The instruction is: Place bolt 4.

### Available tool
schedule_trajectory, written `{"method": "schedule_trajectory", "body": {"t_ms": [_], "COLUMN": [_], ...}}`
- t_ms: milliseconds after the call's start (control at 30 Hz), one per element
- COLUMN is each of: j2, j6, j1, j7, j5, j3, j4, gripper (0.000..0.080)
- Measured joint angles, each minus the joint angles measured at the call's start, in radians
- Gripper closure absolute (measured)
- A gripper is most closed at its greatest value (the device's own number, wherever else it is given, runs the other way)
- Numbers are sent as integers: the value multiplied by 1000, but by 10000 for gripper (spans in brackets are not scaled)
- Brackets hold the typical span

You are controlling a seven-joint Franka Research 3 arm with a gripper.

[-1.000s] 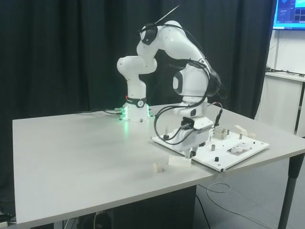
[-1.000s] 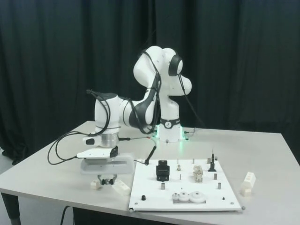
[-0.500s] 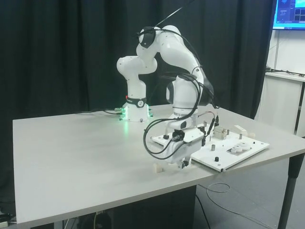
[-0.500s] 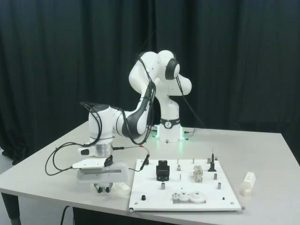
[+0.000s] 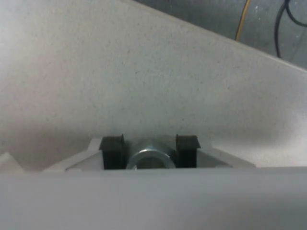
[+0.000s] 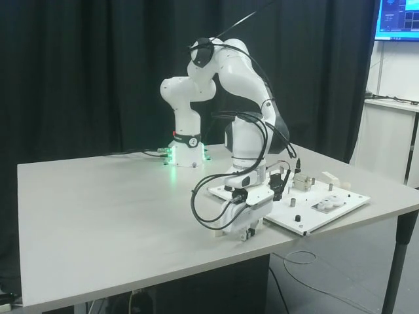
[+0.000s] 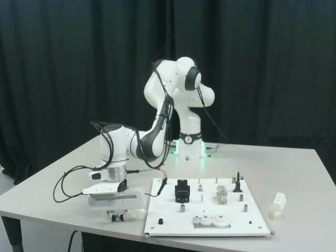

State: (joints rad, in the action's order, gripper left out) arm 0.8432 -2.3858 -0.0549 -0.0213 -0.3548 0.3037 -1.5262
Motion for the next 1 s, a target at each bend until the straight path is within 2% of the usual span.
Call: {"method": "schedule_trajectory", "body": {"t_ms": [367, 400, 567, 600, 1000], "j2": [-13, -17, -46, -53, -121], "j6": [-1, 1, 30, 39, 151], "j1": [-1, -1, -2, -2, -2], "j7": [0, 0, 0, 0, 0], "j5": [-3, -3, -3, -3, -1], "j3": [0, 0, 2, 3, 22], "j4": [-2, -2, -3, -3, -7], "gripper": [574, 106, 106, 25, 25]}}
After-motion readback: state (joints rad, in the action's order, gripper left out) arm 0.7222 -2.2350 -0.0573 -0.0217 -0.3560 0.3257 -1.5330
